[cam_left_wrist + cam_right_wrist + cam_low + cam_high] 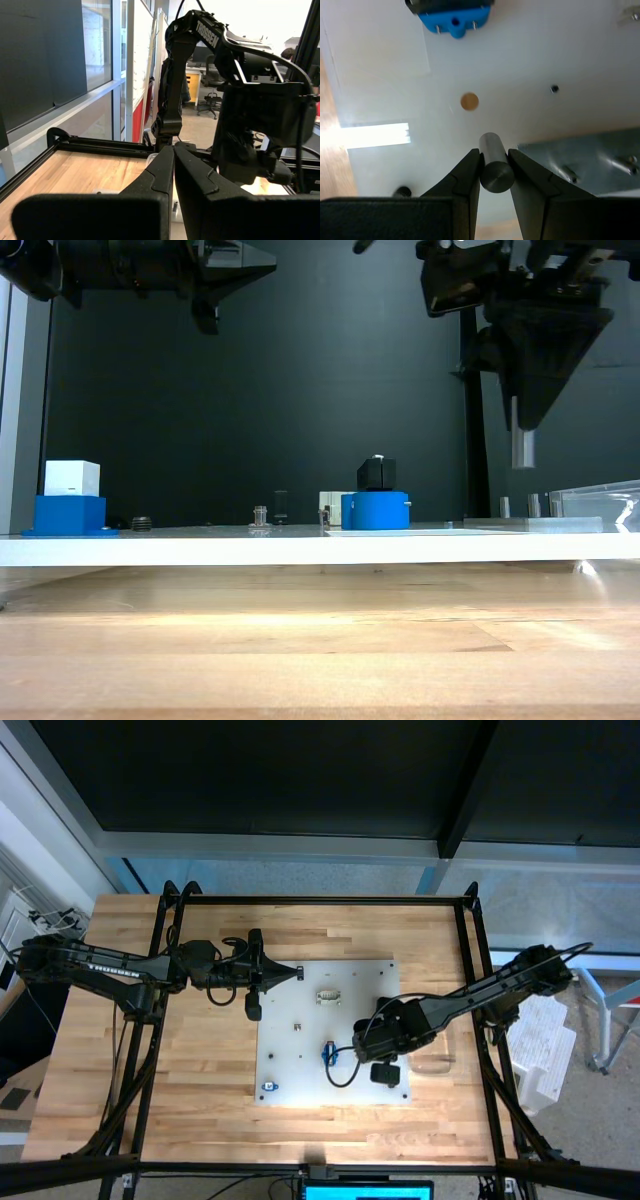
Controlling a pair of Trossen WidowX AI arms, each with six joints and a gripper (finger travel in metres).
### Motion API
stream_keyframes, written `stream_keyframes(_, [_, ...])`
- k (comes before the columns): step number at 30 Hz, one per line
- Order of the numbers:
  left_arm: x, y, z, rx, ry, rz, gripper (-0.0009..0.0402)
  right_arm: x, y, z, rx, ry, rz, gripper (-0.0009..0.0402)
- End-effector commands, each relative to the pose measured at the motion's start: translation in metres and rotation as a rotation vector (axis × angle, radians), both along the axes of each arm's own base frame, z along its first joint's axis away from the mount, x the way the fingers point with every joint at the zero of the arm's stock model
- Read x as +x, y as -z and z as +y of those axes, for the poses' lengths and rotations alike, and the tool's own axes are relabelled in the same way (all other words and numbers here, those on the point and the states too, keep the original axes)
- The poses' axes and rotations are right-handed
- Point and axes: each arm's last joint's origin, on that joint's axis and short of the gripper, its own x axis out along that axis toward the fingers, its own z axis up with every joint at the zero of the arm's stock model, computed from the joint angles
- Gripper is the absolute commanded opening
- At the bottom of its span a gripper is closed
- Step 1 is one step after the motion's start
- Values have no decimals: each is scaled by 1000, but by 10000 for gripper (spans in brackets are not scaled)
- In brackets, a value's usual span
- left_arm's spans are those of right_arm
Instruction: Pick the 16mm cylinder and install on the taskboard
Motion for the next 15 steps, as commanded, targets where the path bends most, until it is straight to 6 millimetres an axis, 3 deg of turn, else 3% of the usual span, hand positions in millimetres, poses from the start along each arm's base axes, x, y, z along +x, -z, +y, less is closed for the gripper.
stream_keyframes(1, [0,0,0,0,0,1,0,8,0,3,1,2,-4,9])
stream_keyframes(15, [0,0,0,0,0,0,0,12,-2,4,9,4,-21,9])
